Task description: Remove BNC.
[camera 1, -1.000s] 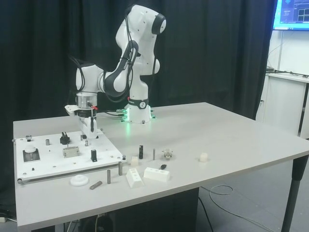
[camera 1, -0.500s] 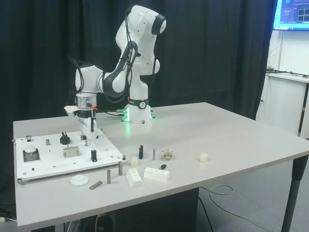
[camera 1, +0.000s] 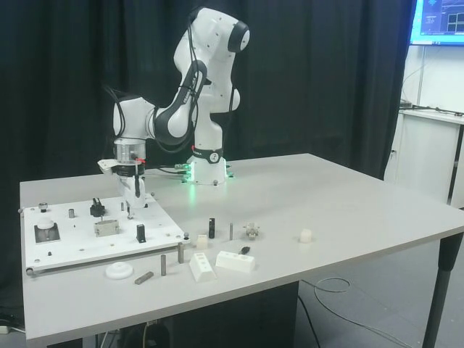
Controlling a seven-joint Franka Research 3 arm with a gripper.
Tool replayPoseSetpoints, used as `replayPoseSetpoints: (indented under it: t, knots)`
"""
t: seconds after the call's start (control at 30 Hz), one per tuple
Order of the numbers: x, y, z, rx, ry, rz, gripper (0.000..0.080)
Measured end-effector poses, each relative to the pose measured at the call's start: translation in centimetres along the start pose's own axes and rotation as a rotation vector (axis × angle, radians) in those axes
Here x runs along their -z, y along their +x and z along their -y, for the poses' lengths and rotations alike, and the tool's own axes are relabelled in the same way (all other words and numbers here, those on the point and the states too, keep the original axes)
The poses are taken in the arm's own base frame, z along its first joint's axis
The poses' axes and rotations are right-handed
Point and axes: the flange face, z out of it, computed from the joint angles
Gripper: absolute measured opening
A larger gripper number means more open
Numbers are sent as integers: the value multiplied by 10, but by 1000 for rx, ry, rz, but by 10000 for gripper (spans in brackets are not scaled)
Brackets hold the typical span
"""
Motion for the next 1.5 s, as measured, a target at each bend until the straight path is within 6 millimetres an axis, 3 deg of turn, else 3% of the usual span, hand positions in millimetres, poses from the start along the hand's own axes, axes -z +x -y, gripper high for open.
replayPoseSetpoints:
  t: [0.23,0.27,0.9,1.5]
  knots:
    - [-1,-1,0,-9,4,5,294]
    - [-1,-1,0,-9,4,5,125]
    - [0,-2,1,28,-2,-5,125]
    - [-1,-6,3,224,-22,-29,124]
